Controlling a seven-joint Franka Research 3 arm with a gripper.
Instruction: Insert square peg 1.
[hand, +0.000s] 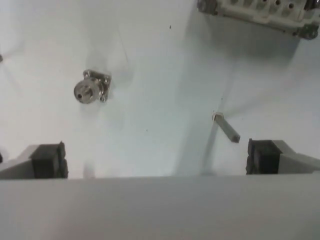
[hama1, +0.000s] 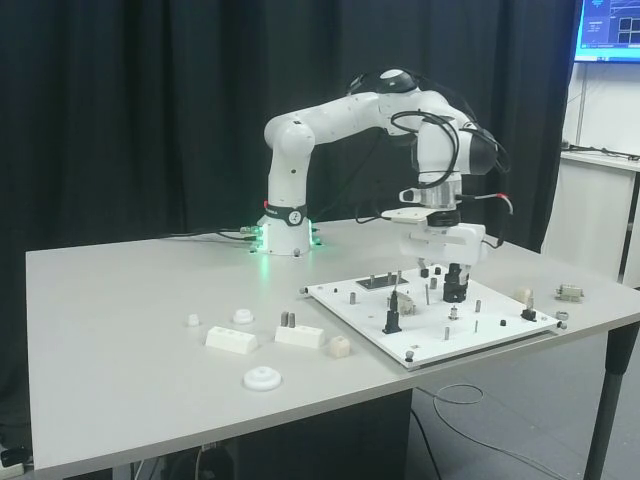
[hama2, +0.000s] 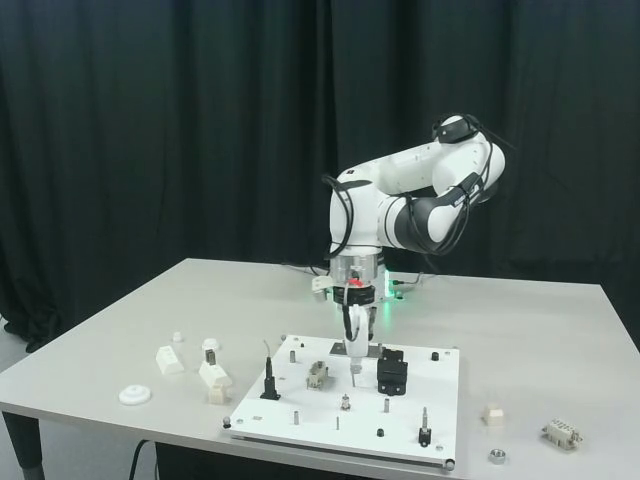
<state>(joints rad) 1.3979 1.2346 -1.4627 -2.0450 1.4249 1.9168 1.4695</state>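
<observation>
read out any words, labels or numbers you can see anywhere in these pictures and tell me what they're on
No text can be read.
Screen at the edge of the first room view: lines of text, too small to read.
Arm base: a dark band, perhaps a label, illegible.
White board, parts, pincer: no markings visible.

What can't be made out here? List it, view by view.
1. Wrist view: the connector is cut off by the picture's edge.
2. Wrist view: the small peg is blurred, so its cross-section cannot be read.
3. First room view: the parts on the white board are too small to tell which hole is square.
4. Second room view: the gripper hides the stretch of board behind it.
</observation>
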